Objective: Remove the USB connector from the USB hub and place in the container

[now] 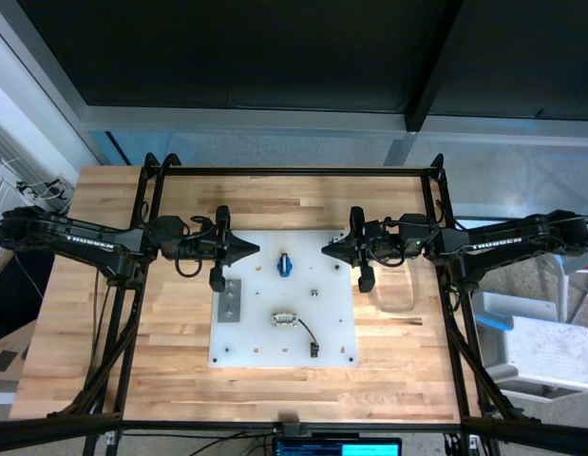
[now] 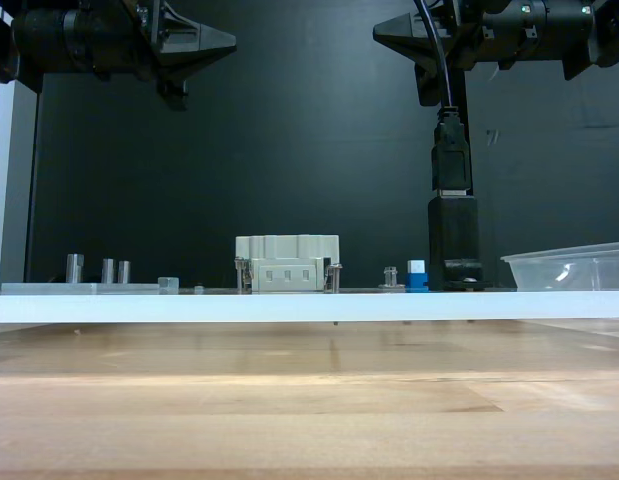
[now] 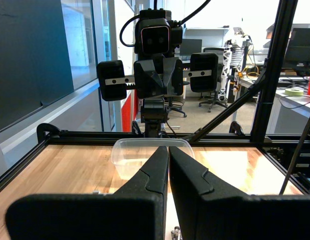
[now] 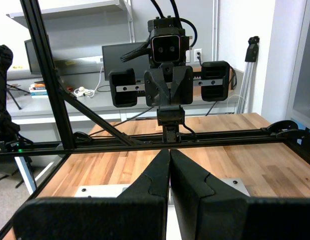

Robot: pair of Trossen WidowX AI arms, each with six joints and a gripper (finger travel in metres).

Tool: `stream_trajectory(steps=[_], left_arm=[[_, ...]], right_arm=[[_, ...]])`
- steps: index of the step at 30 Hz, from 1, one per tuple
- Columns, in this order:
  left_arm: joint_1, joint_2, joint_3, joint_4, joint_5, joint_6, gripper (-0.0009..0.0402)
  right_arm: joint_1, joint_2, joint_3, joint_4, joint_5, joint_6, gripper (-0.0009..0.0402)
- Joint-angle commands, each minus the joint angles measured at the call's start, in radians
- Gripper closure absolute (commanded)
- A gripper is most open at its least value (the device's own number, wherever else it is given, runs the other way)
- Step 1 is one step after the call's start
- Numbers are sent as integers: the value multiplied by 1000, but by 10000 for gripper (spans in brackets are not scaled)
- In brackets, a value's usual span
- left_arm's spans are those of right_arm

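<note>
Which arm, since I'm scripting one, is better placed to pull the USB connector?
Right, likely: the USB connector sits nearer the right gripper than the left gripper, and the container lies on the right arm's side. Both hover above the board, fingers shut.

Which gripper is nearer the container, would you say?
The right gripper, shut, over the board at its right; the container lies beyond that edge. The left gripper, also shut, hovers at its left.

Your wooden bench [image 1: 407, 370] faces a dark wall [image 1: 246, 52]; beyond it you see office chairs [image 3: 211, 101], tall windows [image 3: 79, 40] and a monitor [image 4: 119, 57].
</note>
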Motion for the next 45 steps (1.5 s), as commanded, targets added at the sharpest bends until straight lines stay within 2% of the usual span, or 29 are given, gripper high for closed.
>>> stream_trajectory(steps=[1, 7, 12, 21, 29, 30, 33, 35, 39, 41, 43, 45], left_arm=[[0, 0, 0, 0, 0, 0, 392], [0, 0, 0, 0, 0, 0, 392], [1, 0, 0, 0, 0, 0, 392], [0, 0, 0, 0, 0, 0, 392], [1, 0, 0, 0, 0, 0, 392], [0, 0, 0, 0, 0, 0, 392], [1, 0, 0, 0, 0, 0, 392], [0, 0, 0, 1, 1, 0, 392], [0, 0, 0, 0, 0, 0, 392], [1, 0, 0, 0, 0, 0, 392], [0, 0, 0, 2, 0, 0, 392], [0, 0, 0, 0, 0, 0, 392]], right_arm=[[0, 0, 1, -21, -1, 1, 393], [0, 0, 10, -21, 0, 6, 393], [0, 2, 38, -81, 0, 50, 393], [33, 3, 217, -591, -2, 57, 393], [132, 3, 315, -821, 2, 54, 393], [142, 3, 320, -840, 10, 61, 393], [190, 4, 328, -898, 93, 92, 393], [229, 4, 327, -929, 136, 118, 393], [293, 4, 343, -1011, 166, 206, 388], [331, 18, 352, -1054, 211, 240, 380], [365, 31, 365, -1086, 238, 257, 370], [384, 47, 381, -1100, 238, 277, 359]])
